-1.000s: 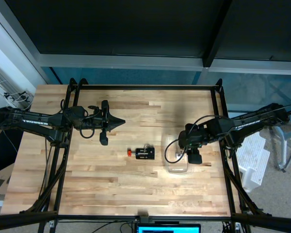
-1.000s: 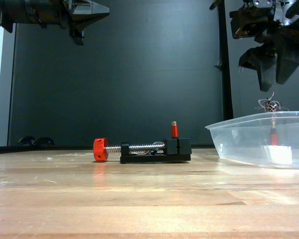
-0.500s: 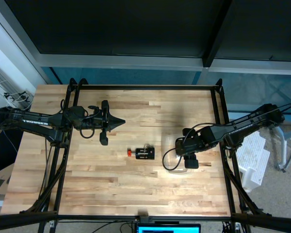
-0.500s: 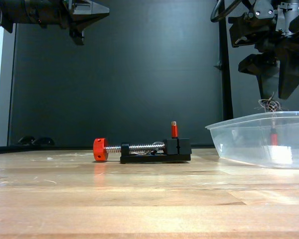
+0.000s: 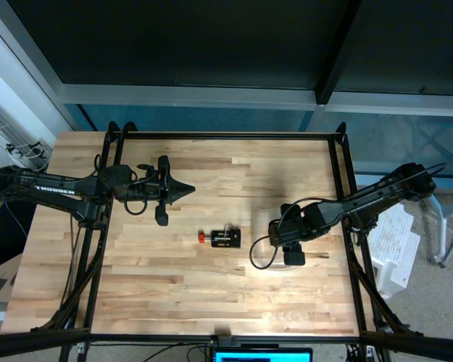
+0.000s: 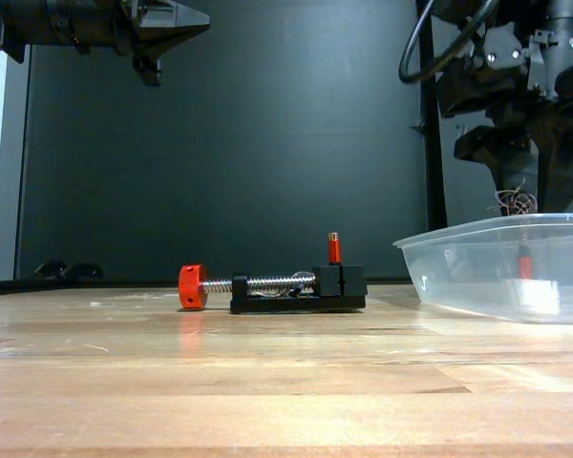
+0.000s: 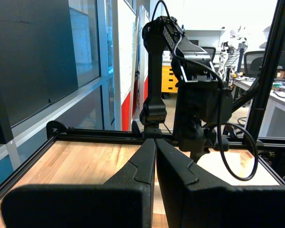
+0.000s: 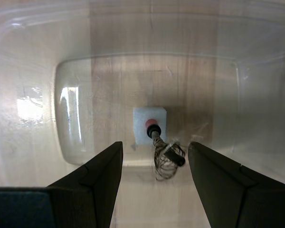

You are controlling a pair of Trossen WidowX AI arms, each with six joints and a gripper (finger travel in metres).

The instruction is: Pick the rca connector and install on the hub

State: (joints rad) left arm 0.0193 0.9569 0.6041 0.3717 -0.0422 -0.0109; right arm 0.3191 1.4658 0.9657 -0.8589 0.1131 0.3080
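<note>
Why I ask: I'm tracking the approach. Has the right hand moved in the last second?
Yes. The right hand has dropped toward the clear tray's rim, open above the rca connector. The left hand stays parked high, shut.

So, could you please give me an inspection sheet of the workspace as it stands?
Surface: wooden table, planked top.
Job's things: hub lies mid-table, red knob toward the left arm; rca connector stands upright in a white cube inside the clear tray, with wires tangled on it.
Clutter: nothing seen beyond tray and cube.
Grippers: left gripper shut, parked high over the table's left part; right gripper open, pointing down over the tray, above the connector.
Cables: black cable loops off the right arm.
Surroundings: black frame round the table; screen at the near edge.
</note>
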